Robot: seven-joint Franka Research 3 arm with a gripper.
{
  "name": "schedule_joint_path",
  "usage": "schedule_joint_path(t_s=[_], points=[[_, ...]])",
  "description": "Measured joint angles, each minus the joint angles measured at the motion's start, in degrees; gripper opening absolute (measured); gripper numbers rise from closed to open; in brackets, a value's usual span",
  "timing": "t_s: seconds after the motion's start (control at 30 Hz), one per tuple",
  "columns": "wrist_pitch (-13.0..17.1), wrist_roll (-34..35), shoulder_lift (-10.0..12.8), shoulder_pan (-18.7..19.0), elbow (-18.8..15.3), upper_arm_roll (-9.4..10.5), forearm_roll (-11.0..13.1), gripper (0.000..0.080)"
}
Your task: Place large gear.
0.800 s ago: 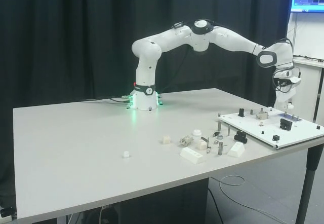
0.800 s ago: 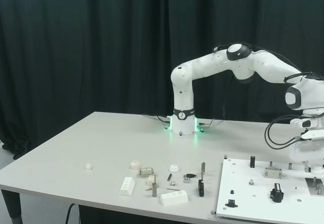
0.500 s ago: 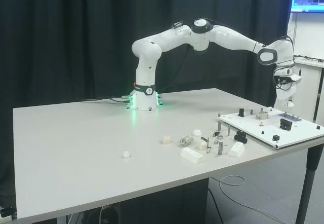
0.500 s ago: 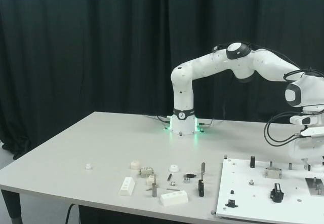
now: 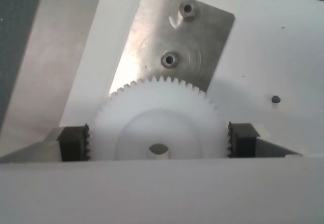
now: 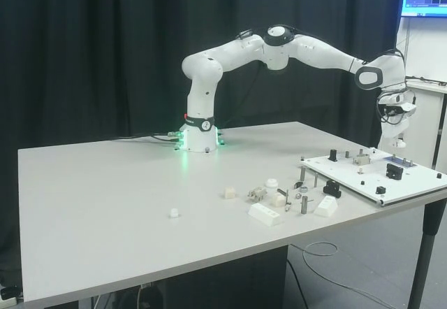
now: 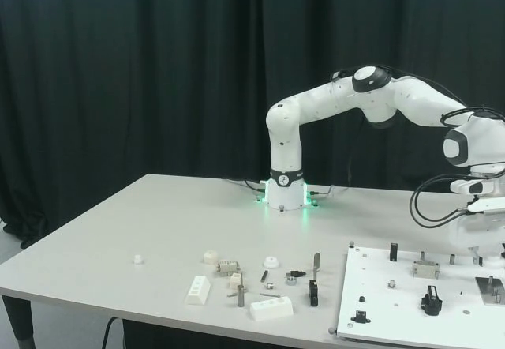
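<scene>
While its toothed rim is clamped between the two black ribbed fingers (image 5: pixel 73 142) of the gripper (image 5: pixel 158 142), the large white plastic gear (image 5: pixel 158 122) is held flat, bore axis vertical, above a grey metal plate (image 5: pixel 174 49) with two pegs, set on the white assembly board (image 6: pixel 412 182) near the grey table's (image 6: pixel 105 190) edge.

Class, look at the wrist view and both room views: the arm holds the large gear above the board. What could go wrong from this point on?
1. The large gear is pinched only at its toothed rim by the tool, so it might tilt or slip.
2. The gear's bore looks offset from the two pegs on the metal plate, so lowering now could land it beside a peg or jam on one.
3. The plate sits near the white board's edge, so a dropped gear could roll off.
</scene>
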Motion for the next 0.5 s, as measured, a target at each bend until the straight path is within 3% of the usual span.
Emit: schedule_joint_path(t_s=[0.37,0.5], points=[[-0.32,-1.62,0.00,-0.83,-0.07,-0.44,-0.13,0.0594],[-0.98,-2.41,0.01,-1.38,-0.21,-0.78,-1.20,0.0594]])
